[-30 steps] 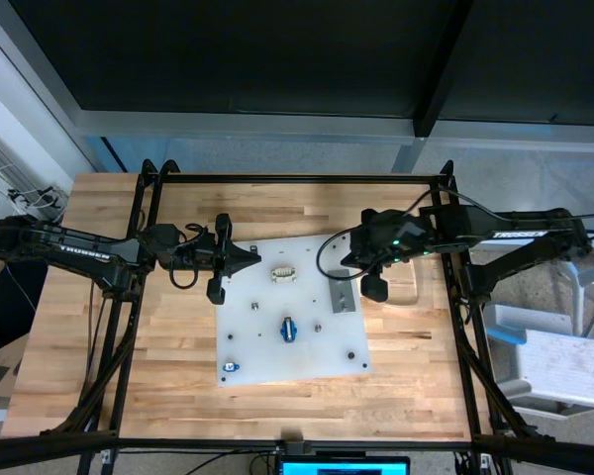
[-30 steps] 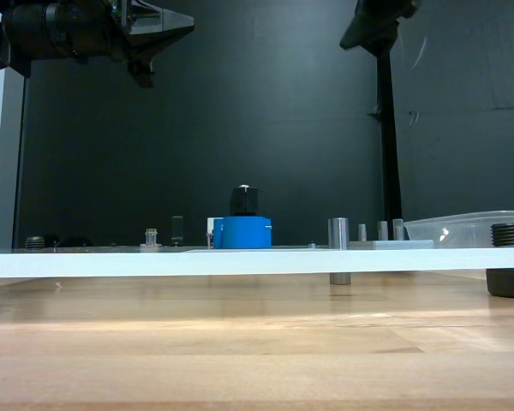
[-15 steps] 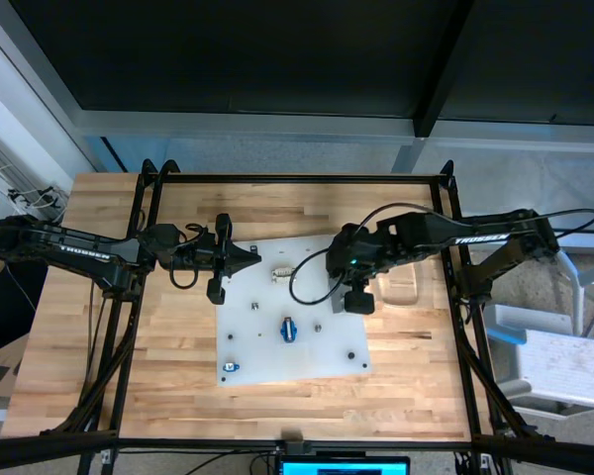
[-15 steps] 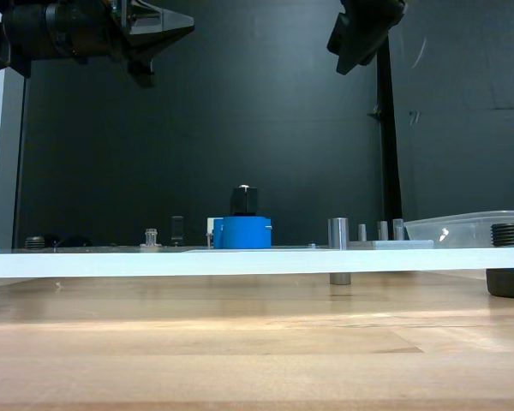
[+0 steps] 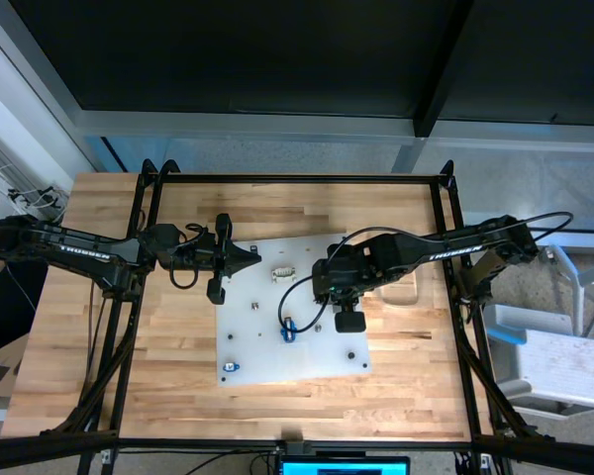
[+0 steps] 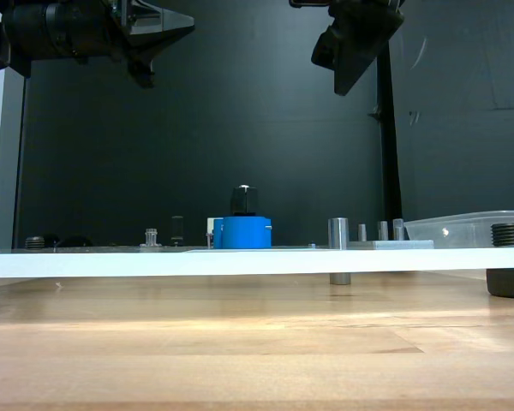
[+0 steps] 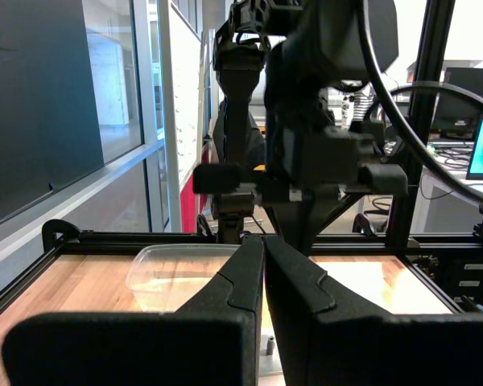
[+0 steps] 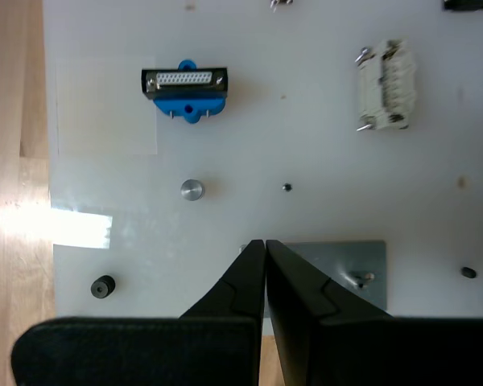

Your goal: Pick the 16mm cylinder and place it in the container

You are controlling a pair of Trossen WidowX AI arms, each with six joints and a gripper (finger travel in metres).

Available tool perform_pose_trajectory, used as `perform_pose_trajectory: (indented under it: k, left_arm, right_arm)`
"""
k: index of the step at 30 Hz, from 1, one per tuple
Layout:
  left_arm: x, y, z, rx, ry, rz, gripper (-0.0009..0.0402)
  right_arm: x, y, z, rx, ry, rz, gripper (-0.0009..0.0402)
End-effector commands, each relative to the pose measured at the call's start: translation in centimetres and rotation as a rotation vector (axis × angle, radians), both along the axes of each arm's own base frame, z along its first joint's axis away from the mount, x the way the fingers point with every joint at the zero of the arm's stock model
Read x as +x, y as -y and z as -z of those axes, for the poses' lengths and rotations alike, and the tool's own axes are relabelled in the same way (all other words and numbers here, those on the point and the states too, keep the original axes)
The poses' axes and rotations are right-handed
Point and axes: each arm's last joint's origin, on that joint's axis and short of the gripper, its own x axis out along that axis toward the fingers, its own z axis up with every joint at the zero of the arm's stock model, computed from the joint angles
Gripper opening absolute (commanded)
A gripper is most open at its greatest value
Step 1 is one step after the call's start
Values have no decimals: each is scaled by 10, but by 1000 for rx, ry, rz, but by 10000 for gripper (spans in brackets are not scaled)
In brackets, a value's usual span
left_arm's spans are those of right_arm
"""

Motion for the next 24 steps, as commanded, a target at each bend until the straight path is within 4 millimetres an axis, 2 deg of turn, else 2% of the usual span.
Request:
perform_pose_trajectory:
  k: [1,17,20,24]
  left_arm:
    - [0,0,0,0,0,0,0]
    - [0,0,0,0,0,0,0]
    - [0,0,0,0,0,0,0]
    - [0,0,0,0,0,0,0]
  right_arm:
    - [4,-6,7,-2,-21,-10,0]
    - [21,-27,37,18,-95,-28,1]
    - [24,-29,42,16,-105,-28,13]
    - [27,-31,48,16,-113,-27,50]
